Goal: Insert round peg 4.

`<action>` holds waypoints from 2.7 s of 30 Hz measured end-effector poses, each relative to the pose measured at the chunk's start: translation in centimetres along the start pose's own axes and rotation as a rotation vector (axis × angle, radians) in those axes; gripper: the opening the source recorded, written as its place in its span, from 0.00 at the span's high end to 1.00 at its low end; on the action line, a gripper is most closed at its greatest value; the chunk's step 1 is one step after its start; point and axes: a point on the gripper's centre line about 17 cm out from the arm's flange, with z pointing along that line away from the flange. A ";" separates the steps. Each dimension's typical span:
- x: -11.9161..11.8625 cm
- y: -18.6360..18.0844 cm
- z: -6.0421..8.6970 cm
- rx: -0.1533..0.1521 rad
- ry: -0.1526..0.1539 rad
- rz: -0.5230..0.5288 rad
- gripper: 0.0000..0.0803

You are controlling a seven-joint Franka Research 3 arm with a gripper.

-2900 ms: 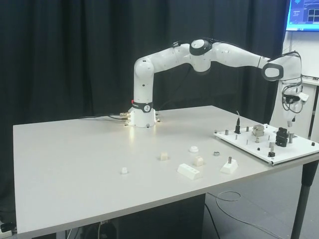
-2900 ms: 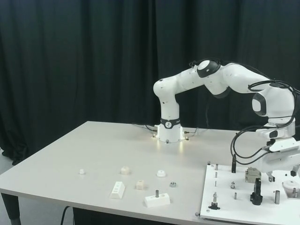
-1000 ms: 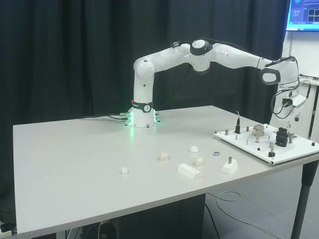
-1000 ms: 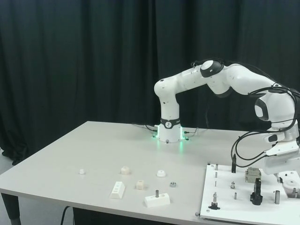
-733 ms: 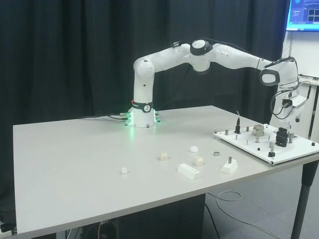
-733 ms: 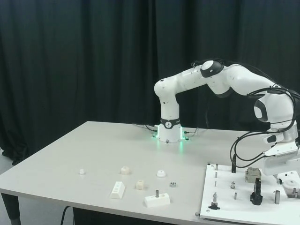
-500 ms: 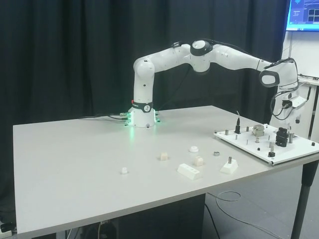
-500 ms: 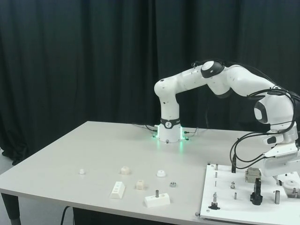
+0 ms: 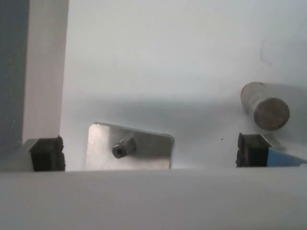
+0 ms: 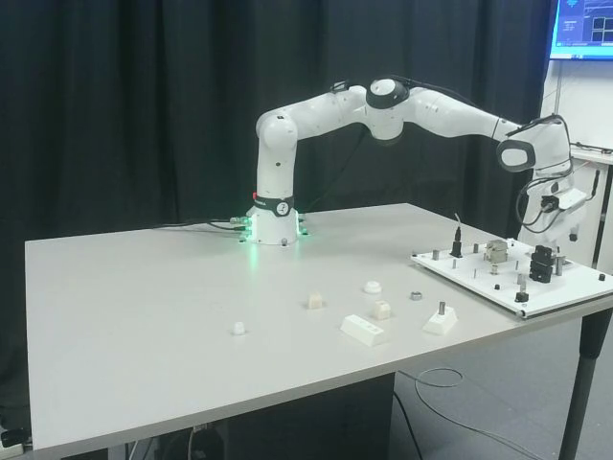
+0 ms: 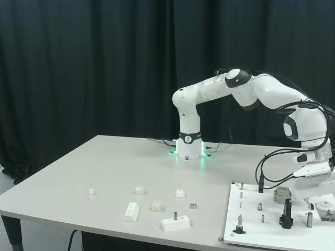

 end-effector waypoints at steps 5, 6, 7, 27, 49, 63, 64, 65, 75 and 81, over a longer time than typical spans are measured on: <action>0.1 0.1 0.1 -0.002 0.006 0.006 0.00; 0.2 0.1 0.1 -0.002 0.007 0.009 0.00; 0.2 0.2 0.1 -0.002 0.009 0.012 0.00; 1.0 1.0 0.4 -0.011 0.038 0.077 0.00; 1.0 0.6 0.5 -0.012 0.051 0.076 0.00; 1.2 0.7 0.8 -0.013 0.068 0.074 0.00; 1.2 0.7 0.8 -0.013 0.067 0.074 0.00; 1.2 0.7 0.9 -0.013 0.067 0.074 0.00; 1.1 0.8 1.3 -0.016 0.071 0.072 0.00; 1.3 0.9 1.2 -0.016 0.074 0.067 0.00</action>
